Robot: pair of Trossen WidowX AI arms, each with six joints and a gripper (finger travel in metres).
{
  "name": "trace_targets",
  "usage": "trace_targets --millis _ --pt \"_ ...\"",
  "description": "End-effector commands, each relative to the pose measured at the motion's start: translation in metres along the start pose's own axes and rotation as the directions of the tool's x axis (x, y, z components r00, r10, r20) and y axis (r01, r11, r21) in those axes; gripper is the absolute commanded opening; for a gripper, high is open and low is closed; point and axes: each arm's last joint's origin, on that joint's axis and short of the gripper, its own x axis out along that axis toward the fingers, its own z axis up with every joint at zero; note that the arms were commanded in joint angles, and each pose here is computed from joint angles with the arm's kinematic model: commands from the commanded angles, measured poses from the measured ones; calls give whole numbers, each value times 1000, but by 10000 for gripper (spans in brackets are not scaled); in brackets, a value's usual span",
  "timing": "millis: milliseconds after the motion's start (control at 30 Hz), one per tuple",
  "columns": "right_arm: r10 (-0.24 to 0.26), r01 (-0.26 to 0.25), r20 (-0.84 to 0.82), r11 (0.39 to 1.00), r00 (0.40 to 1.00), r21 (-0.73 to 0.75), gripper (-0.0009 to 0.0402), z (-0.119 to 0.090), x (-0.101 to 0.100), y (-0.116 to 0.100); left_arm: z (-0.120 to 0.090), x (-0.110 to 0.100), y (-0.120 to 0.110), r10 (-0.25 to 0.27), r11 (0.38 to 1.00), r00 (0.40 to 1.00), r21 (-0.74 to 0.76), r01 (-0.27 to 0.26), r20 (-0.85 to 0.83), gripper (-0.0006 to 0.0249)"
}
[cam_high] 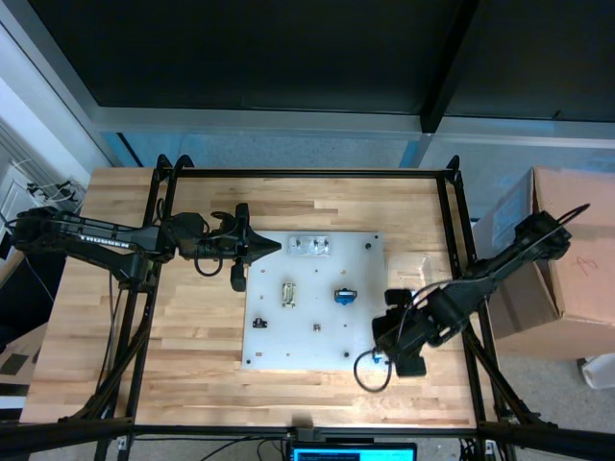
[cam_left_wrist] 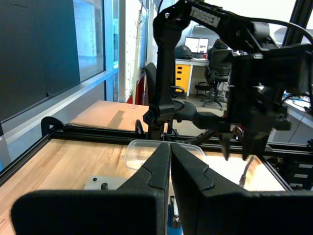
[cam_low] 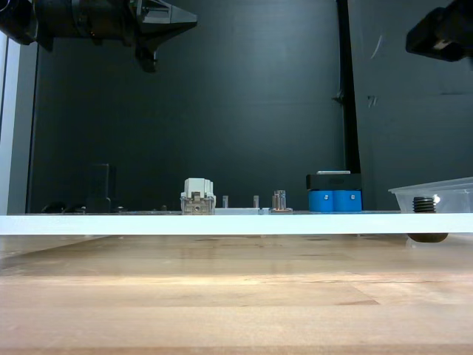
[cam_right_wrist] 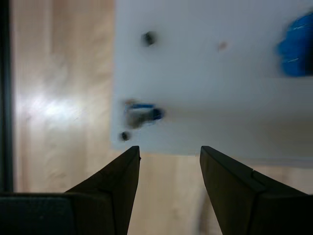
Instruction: Pick the RJ45 connector and install on the taskboard
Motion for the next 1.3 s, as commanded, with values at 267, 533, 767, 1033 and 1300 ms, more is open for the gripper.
trace_targets --millis 267,533,767,1033,1300 --pt "-53 22 371 996 927 88 96 5 -25 -74 0 0 0 0 1000 1000 0 0 1 1" --pt "-111 25 732 992 672 127 -3 -4 -41 -126 0 0 0 0 1000 1000 0 0 1 1" --pt "-63 -27 923 996 380 80 0 -14 -39 -157 0 0 0 0 1000 1000 0 0 1 1" --pt "-67 -51 962 995 266 83 0 -20 -28 -164 0 0 0 0 1000 1000 0 0 1 1" --pt "-56 -55 962 996 268 73 0 -21 -26 -163 0 0 0 0 1000 1000 0 0 1 1"
